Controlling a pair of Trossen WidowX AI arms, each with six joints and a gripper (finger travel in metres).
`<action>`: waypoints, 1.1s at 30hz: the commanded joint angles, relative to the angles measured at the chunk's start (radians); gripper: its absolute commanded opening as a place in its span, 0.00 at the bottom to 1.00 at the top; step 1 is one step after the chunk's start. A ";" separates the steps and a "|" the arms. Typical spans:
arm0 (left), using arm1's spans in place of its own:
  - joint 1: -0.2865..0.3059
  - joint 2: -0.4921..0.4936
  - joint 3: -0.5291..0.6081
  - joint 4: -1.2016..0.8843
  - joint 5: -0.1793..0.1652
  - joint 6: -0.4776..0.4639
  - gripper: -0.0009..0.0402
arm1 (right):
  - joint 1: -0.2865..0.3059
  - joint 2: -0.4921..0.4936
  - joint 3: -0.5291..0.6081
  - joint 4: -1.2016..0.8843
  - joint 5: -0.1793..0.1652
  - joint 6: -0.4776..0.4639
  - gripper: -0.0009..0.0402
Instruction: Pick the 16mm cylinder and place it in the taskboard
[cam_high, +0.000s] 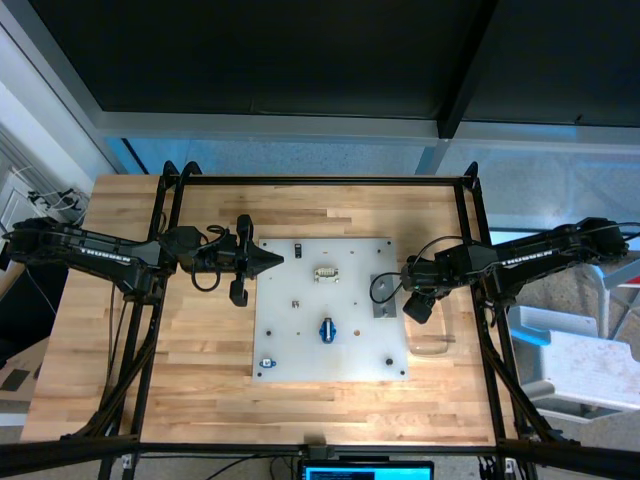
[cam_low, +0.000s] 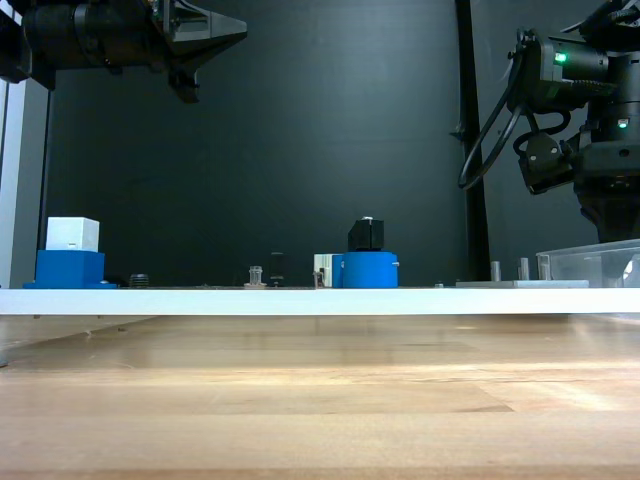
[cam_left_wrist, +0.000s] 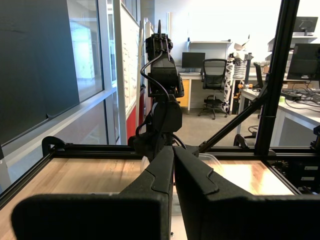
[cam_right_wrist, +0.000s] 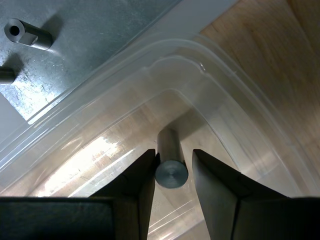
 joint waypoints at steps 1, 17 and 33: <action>0.000 0.000 0.000 0.000 0.000 0.000 0.02 | 0.000 0.000 0.000 0.000 0.000 0.000 0.23; 0.000 0.000 0.000 0.000 0.000 0.000 0.02 | 0.000 0.000 0.000 0.000 0.000 -0.001 0.16; 0.000 0.000 0.000 0.000 0.000 0.000 0.02 | 0.000 -0.014 0.051 -0.042 -0.010 -0.004 0.13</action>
